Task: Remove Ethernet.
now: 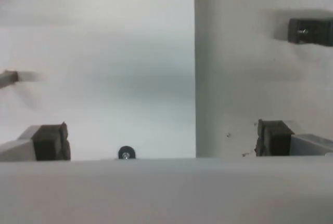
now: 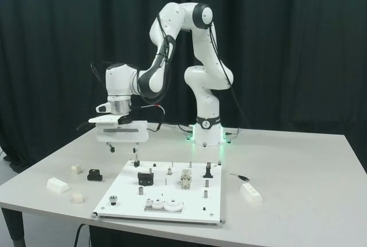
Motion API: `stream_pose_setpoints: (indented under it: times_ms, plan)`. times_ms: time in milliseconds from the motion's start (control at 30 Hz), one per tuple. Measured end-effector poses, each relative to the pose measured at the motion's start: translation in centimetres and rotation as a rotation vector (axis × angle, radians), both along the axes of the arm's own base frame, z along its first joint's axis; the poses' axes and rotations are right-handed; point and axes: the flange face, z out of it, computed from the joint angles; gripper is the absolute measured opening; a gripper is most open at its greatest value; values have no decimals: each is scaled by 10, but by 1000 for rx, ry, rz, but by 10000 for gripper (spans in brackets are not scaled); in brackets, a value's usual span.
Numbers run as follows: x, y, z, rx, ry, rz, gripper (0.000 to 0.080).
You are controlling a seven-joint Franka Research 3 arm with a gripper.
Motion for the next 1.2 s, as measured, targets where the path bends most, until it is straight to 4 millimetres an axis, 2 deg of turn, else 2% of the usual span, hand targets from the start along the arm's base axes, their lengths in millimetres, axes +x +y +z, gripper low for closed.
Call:
stream_pose_setpoints:
  times_ms: [333,1200]
  plan:
    - [-13,10,-13,-23,8,30,800]
    - [-38,15,-37,2,63,19,800]
